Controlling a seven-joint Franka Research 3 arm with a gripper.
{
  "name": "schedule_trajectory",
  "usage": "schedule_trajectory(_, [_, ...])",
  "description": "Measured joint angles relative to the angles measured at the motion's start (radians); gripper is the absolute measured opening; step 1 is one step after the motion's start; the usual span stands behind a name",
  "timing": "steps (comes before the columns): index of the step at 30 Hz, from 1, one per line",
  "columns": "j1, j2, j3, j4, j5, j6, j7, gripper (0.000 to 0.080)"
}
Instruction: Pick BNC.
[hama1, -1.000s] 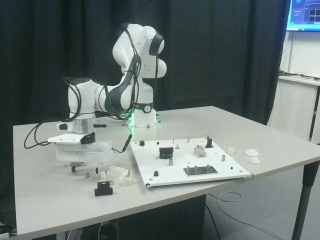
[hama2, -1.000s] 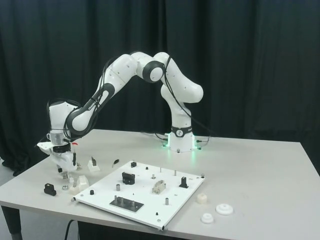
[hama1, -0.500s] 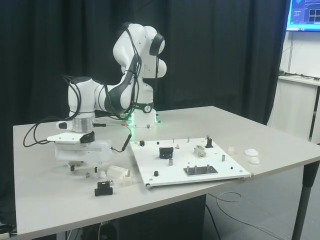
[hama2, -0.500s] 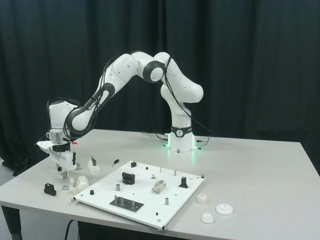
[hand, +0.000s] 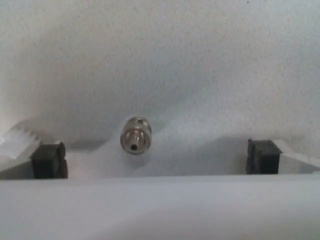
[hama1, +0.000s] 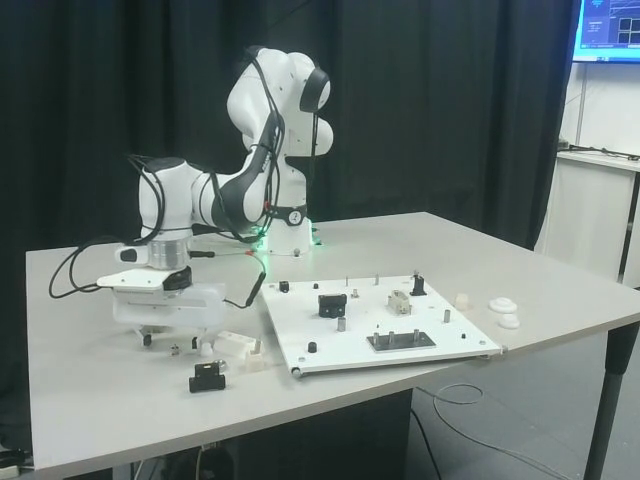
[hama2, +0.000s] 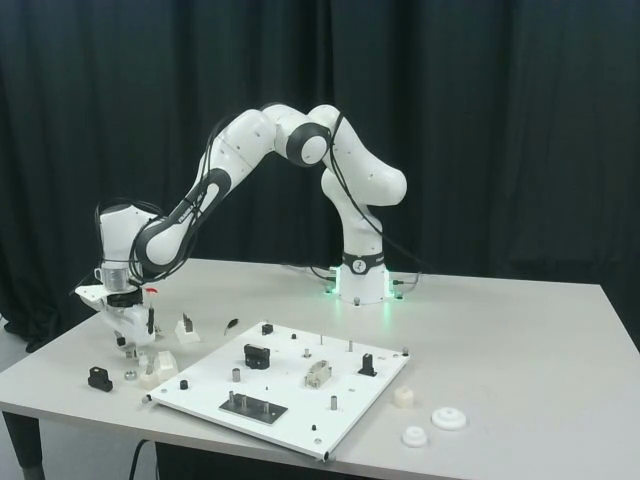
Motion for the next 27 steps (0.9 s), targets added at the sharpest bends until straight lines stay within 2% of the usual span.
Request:
schedule_trajectory(15, [0.000, 0.010, 0.011, -0.005, 0.000, 0.042, 0.000, 0.0800])
schedule_trajectory(22, [0.000, 0.009, 0.010, -0.004, 0.000, 0.044, 0.000, 0.0791])
schedule_trajectory(23, [0.000, 0.009, 0.010, -0.004, 0.000, 0.044, 0.001, 0.0601])
schedule_trajectory(27, [0.001, 0.007, 0.010, -0.003, 0.002, 0.041, 0.001, 0.0601])
